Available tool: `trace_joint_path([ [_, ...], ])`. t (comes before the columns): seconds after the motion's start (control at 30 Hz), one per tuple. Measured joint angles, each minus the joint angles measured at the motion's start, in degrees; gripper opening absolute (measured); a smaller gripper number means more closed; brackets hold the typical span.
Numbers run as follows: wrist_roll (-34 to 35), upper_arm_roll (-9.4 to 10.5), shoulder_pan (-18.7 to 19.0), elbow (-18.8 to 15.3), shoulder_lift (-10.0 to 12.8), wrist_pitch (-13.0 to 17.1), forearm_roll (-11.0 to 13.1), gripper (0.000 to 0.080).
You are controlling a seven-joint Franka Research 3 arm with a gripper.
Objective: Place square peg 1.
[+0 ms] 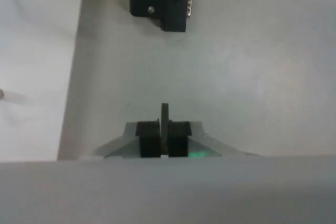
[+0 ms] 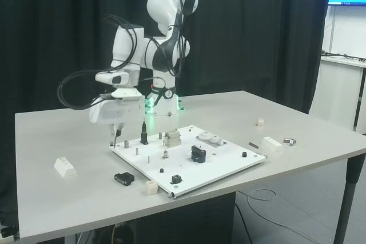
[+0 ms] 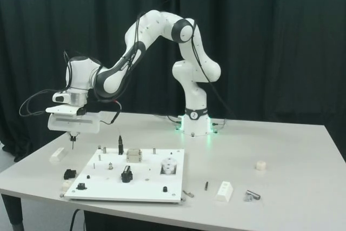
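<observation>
Gripper (image 1: 164, 139) pinches the peg (image 1: 165, 115) upright — long axis vertical, tip hanging below the fingers, board (image 2: 229, 167) just beside.

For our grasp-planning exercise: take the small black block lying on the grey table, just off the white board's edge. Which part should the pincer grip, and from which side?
Probably its two long side faces, straight down from above: the black block lies flat and low on the table, sides exposed. The pincer is shut on the square peg, so place that first.
</observation>
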Motion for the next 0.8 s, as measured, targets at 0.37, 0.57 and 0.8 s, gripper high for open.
trace_joint_path([
  [0.37, -5.6, 0.08, -1.6, 1.7, 4.5, 1.6, 6.1, 0.0026],
  [0.57, -8.0, 0.09, -2.2, 2.9, 6.6, 1.8, 8.8, 0.0026],
  [0.8, -9.6, 0.13, -2.6, 4.0, 8.0, 1.8, 10.7, 0.0106],
])
